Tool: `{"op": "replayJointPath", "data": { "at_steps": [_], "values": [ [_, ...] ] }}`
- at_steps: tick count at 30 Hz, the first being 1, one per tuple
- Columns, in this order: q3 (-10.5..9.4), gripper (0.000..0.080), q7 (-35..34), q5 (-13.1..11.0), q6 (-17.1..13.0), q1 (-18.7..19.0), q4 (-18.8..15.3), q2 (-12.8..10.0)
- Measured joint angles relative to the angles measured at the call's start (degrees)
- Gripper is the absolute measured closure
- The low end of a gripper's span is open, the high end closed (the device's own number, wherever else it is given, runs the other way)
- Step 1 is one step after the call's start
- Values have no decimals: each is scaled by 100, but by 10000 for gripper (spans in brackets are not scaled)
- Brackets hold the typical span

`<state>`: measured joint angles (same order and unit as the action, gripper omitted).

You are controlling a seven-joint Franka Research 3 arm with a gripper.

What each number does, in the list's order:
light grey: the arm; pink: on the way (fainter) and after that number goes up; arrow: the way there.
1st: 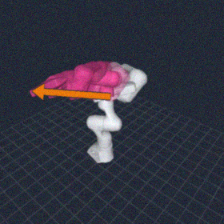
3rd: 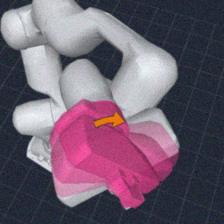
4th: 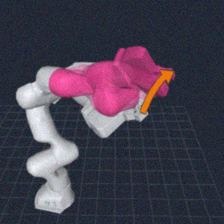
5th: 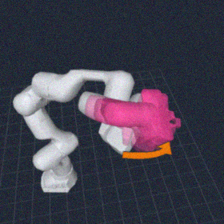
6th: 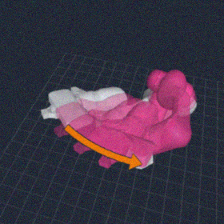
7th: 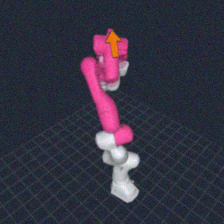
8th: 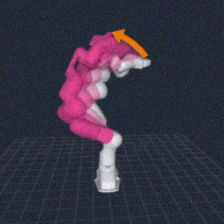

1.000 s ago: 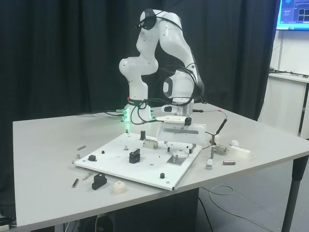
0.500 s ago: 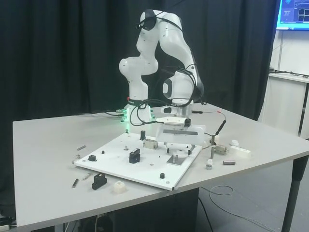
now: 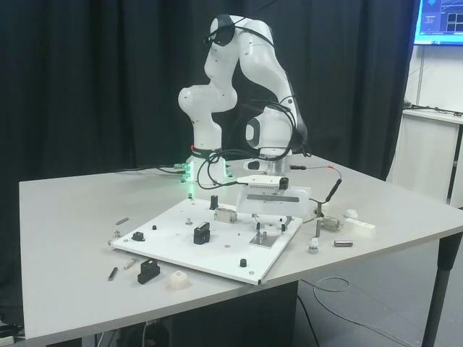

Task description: Remove large gear.

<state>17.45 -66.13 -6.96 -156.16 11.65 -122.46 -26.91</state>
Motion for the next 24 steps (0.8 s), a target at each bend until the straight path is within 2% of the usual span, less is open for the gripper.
{"op": "replayJointPath", "data": {
  "at_steps": [24],
  "values": [
    [0,209,0,-39,140,-18,53,30]
  ]
}}
